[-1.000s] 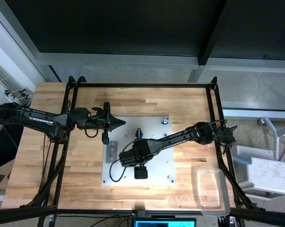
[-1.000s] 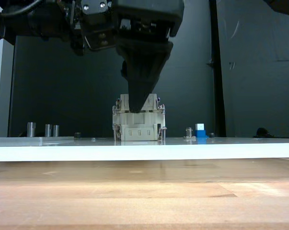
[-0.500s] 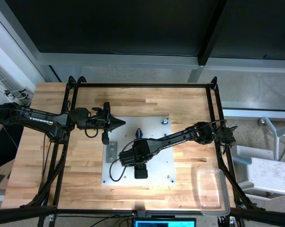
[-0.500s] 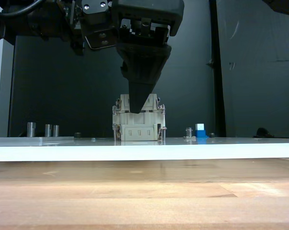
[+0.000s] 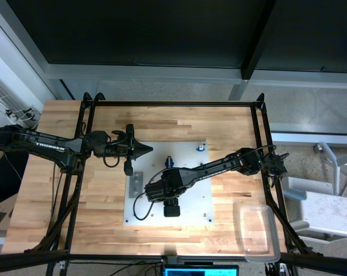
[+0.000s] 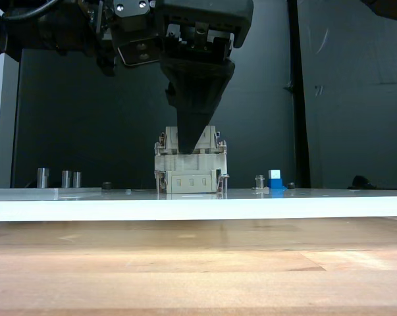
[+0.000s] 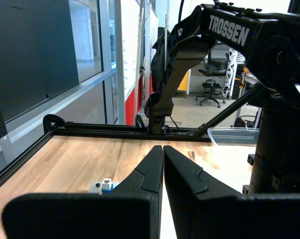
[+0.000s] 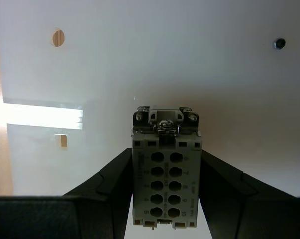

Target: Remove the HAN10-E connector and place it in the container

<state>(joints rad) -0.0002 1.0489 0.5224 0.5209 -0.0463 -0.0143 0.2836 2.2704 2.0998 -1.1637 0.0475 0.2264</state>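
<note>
Low view: the HAN10-E connector (image 6: 165,148) seems to sit a shade higher on its grey base housing (image 6: 189,181) than half a second ago, though the shift is slight. The right gripper (image 6: 190,145) clamps it, black fingers (image 8: 115,174) against both flanks. It is a beige-grey plastic block with ten round holes in two rows and a metal screw bracket at one end, upright near the middle of the smooth white board (image 5: 190,158). The left gripper (image 7: 163,154), fingers pressed together, hovers over the board's far left part. The clear, round-cornered container (image 5: 241,233) lies on the wooden bench (image 5: 104,195), well apart.
</note>
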